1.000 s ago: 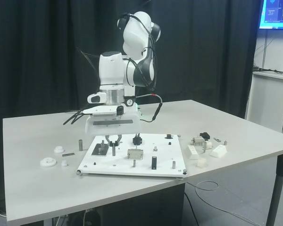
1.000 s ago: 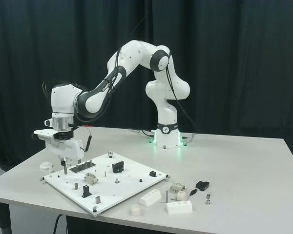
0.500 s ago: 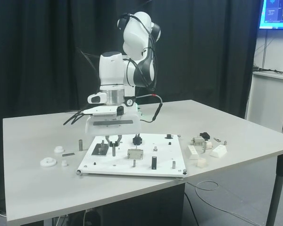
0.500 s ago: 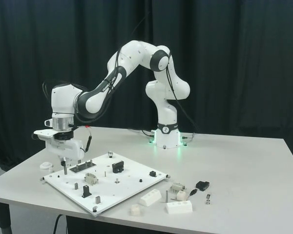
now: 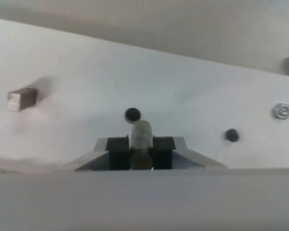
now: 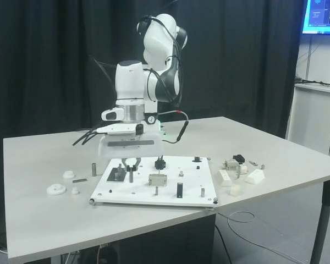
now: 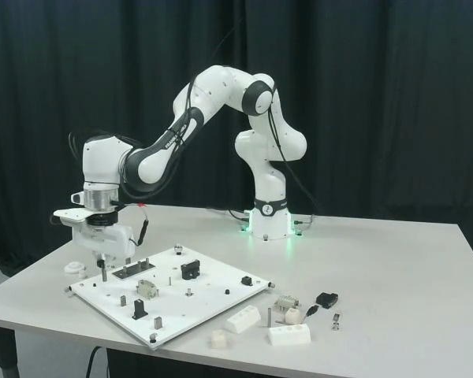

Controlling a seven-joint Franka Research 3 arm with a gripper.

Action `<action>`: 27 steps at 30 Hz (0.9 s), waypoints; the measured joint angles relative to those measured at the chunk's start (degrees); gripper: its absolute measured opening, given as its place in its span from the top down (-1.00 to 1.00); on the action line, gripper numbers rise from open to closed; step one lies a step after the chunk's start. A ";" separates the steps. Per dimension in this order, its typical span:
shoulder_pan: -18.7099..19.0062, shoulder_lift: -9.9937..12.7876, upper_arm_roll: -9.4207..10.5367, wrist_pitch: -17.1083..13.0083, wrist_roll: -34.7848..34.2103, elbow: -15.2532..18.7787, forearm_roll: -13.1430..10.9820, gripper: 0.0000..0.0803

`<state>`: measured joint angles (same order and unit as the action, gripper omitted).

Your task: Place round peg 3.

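the jaws, closed on round peg 3 [image 5: 141, 136], have lifted slightly above the hole [image 5: 132, 114]; insertion remains undone.

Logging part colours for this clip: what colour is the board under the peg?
White. The board shows best in the second room view, lying on the grey table.

The round peg [image 5: 141, 139] looks like dull brushed metal, held between matt black pads [image 5: 117, 151] that look like rubber or plastic, above a smooth, matt white board [image 5: 192, 91] of plastic-like finish. A hex nut [image 5: 282, 110] on the board is shiny metal, and a small square block [image 5: 22, 98] standing on it looks like dull grey metal. The arm [image 7: 213, 98] has glossy white plastic shells, the table [image 7: 410, 276] a smooth matt grey top, and the curtain [image 7: 378, 94] behind is black cloth.
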<state>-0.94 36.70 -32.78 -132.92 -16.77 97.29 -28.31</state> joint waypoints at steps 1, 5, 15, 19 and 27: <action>-0.01 0.00 -0.13 -0.07 0.06 0.03 0.22 0.75; -0.08 0.00 -0.97 -0.15 0.25 0.18 1.45 0.75; -0.56 -0.13 -4.13 -0.15 2.77 1.79 2.97 0.75; -1.34 -0.14 -4.92 -0.33 4.59 2.55 2.97 0.75; -3.76 -0.19 -5.04 -1.04 7.51 4.19 2.52 0.75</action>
<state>-4.69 36.51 -37.82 -133.95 -9.26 101.48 -25.79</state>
